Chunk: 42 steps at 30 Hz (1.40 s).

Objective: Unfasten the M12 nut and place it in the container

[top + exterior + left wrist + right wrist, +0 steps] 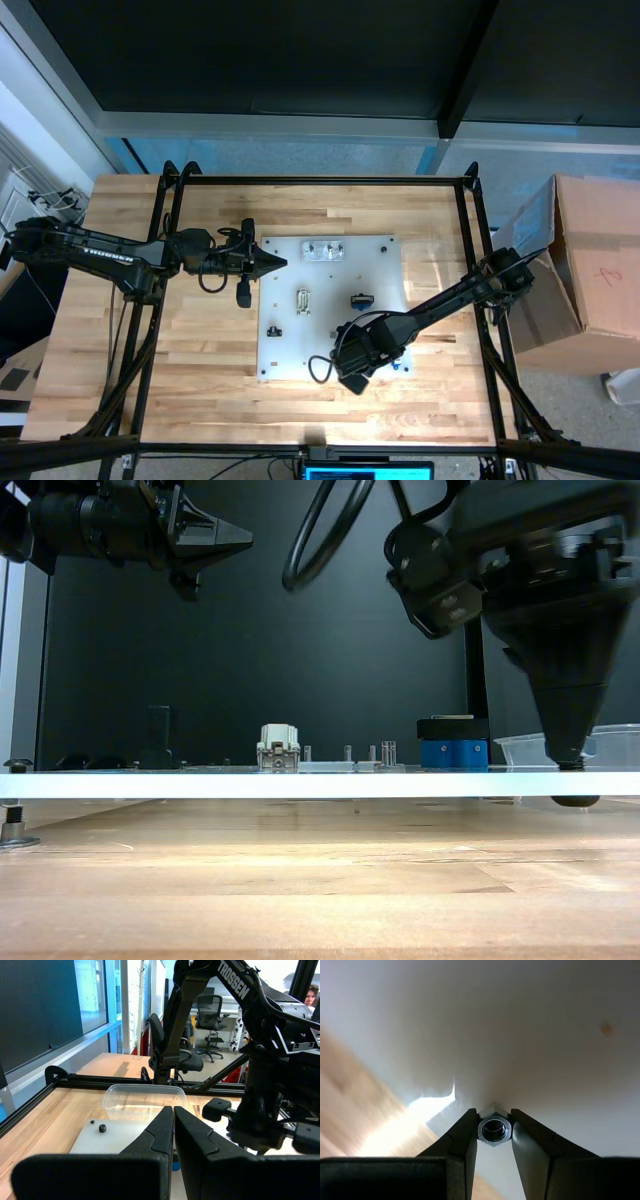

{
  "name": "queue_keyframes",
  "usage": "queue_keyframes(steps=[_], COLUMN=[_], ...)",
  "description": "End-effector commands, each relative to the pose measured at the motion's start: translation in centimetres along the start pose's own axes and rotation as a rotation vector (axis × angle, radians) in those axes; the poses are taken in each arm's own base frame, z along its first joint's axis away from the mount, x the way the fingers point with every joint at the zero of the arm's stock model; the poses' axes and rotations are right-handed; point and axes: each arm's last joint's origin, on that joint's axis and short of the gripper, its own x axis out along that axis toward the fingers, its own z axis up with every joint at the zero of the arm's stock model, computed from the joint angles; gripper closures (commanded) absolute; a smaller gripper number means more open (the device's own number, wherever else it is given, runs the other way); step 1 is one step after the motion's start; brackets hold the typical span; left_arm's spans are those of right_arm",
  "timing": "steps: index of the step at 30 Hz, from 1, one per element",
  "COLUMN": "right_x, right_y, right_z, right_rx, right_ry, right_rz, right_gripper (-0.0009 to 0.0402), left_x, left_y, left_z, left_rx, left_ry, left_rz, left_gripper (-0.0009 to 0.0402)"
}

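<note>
Only the right wrist view shows the M12 nut (494,1130): a small silver hexagon with a dark round bore. It is pinched on two opposite flats between the fingers (465,1142) of the right gripper (494,1112), close over the white board (545,1035). No stud is made out under it, so it cannot be told whether the nut is on its stud or lifted clear.

In the high view the nut is hidden beneath the right gripper, which is pointed down at the board's near right edge. In the low view the fingertips are seen down at board level, in front of the clear container (520,742).

The left gripper (281,263) hangs high over the board's far left part. In the left wrist view its fingers are seen pressed together, with nothing between them.
</note>
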Motion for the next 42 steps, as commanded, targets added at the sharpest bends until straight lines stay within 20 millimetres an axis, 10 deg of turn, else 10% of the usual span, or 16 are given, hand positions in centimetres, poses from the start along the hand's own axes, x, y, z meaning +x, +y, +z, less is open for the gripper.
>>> queue_keyframes(steps=[1,9,26,42], right_x=[0.0,-0.1,-3.7,-10.7], right_y=[0.0,0.0,-0.9,-10.0], right_z=[-0.1,-0.1,-0.1,0.4], right_rx=[-0.281,-0.699,-0.788,-0.594], right_ry=[0.008,0.002,-0.059,-0.057], right_rz=[0.004,0.009,0.046,-0.095], right_gripper=[0.038,0.0382,0.0381,0.0381], left_x=[0.0,0.0,0.0,0.0], left_y=[0.0,0.0,0.0,0.0], left_z=[0.0,0.0,0.0,0.0], left_rx=[0.0,0.0,0.0,0.0], left_ry=[0.0,0.0,0.0,0.0], left_rz=[0.0,0.0,0.0,0.0], left_gripper=[0.0393,0.0393,0.0393,0.0393])
